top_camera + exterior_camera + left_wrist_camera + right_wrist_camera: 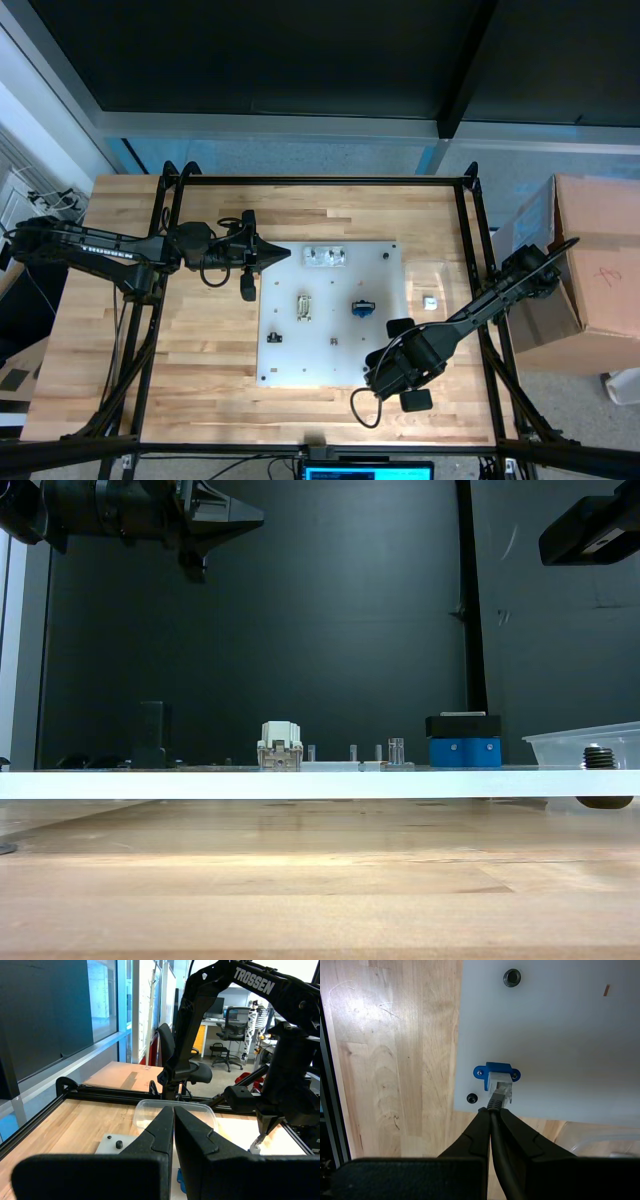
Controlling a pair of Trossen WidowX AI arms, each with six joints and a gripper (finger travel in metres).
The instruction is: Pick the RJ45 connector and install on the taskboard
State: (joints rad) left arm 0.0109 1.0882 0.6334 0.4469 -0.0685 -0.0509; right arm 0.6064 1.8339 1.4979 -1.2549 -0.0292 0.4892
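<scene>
**High view.** The left pincer (283,253) is shown closed and empty over the left edge of the taskboard (330,355), pointing inward. The right pincer (392,372) is shown at the board's near right corner, its tips hidden beneath its own body. The blue seat (362,308) is fixed right of the board's middle and lies nearer the right arm than the left. The board rests on the table (200,350).

**Low view.** Both arms are seen high above the board. Nothing is seen plugged into the blue seat.

**Left wrist view.** The left pincer's fingers are pressed together with nothing between them. Beyond a clear tray (150,1110), a small pale part, probably the RJ45 connector (255,1149), is seen at the tip of the right pincer, held in the air.

**Right wrist view.** The right pincer is clamped on the cable (502,1170) just behind the connector. The connector's long axis runs on from the fingers, its nose pointing away from the pincer towards the board. Its tip overlaps the grey socket of the blue seat, so the seat is judged to lie almost straight ahead along that axis. Contact with the socket cannot be read here, and the other views suggest a clear gap. The coming move is judged to be a straight descent along the connector's own axis.
</scene>
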